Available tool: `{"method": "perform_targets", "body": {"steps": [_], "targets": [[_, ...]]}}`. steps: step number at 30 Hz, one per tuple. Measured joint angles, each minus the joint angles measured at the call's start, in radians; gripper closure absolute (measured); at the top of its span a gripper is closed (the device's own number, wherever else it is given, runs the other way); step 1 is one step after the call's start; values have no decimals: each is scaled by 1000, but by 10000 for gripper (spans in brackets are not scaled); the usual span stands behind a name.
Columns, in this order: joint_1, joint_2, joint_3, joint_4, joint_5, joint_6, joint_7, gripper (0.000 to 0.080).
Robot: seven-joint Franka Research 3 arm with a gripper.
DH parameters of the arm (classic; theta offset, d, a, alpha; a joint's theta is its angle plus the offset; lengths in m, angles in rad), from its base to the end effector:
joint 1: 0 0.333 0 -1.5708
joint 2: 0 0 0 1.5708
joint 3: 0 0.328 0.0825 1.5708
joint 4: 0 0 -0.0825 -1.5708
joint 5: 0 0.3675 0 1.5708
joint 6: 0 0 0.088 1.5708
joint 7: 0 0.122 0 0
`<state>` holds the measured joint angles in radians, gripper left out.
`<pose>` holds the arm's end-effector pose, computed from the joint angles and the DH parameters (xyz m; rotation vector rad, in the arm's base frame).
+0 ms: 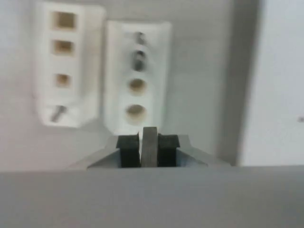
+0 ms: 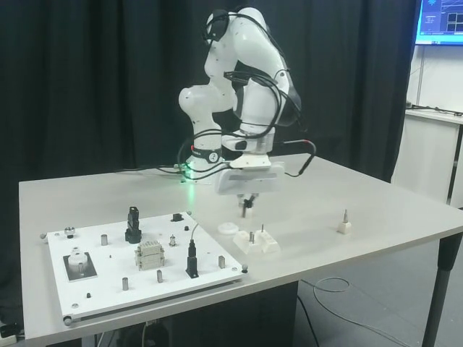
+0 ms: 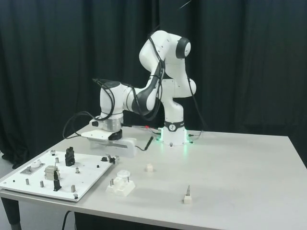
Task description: Insert square peg 2.
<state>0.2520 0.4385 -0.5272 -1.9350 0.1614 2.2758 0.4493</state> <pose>0.5905 -0.1437 0.2904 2.8074 -1.1768 -0.0335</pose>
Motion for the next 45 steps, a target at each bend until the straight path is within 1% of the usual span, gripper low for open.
{"method": "perform_targets", "body": {"steps": [5,12,18,24,29,31,35,40,45], "targets": [[-42,-5,-2,-1,-35,-6,-73,725],[-109,-11,-2,-2,-56,-11,-236,725],[-159,-13,-2,-4,-57,-12,-427,725],[-194,-13,-3,-4,-57,-12,-609,725],[-213,-13,-4,-4,-57,-8,-810,725],[-221,-13,-5,-4,-57,-3,-898,725],[-237,-13,-8,-6,-57,13,-1024,725],[-258,-13,-14,-13,-56,33,-1144,725],[-275,-12,-21,-30,-55,69,-1238,725]]}}
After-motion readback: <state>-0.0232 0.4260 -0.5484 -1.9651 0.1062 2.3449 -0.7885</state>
